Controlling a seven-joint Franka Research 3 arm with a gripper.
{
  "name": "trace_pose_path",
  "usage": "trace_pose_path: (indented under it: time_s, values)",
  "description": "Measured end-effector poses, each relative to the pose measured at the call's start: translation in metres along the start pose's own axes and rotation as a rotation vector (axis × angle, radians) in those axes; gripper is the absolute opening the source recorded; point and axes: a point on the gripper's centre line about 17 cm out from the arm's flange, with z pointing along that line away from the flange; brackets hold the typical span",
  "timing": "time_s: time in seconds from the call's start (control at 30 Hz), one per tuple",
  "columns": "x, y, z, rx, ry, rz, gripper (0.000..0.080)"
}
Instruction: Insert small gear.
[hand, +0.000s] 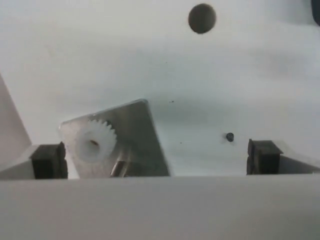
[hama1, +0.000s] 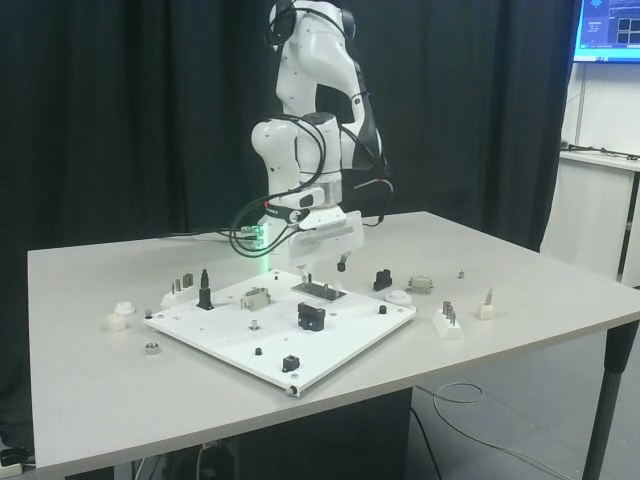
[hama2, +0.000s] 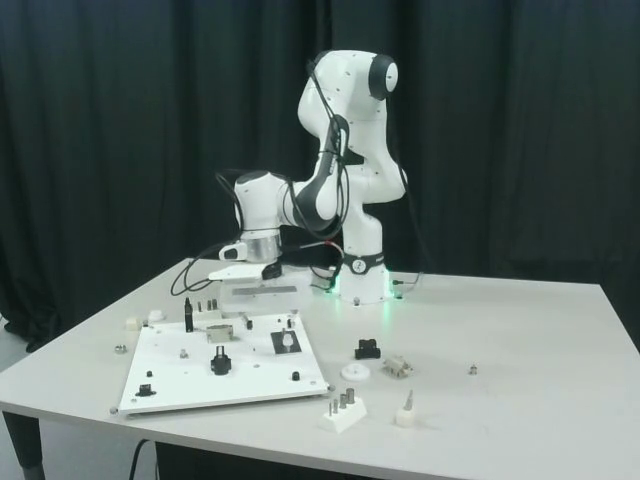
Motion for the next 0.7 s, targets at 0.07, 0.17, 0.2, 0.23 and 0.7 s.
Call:
trace_pose_path:
  time_s: [0.07, 0.17, 0.2, 0.23, 0.7]
  values:
    - [0.001, 0.001, 0.0, -0.003, 0.0, 0.009, 0.08]
    - [0.001, 0.004, 0.001, -0.008, 0.0, 0.021, 0.08]
    - [0.001, 0.005, 0.001, -0.011, 0.0, 0.026, 0.08]
    - [0.001, 0.006, 0.002, -0.014, 0.0, 0.03, 0.08]
    - [-0.004, 0.012, 0.014, -0.039, -0.024, 0.037, 0.08]
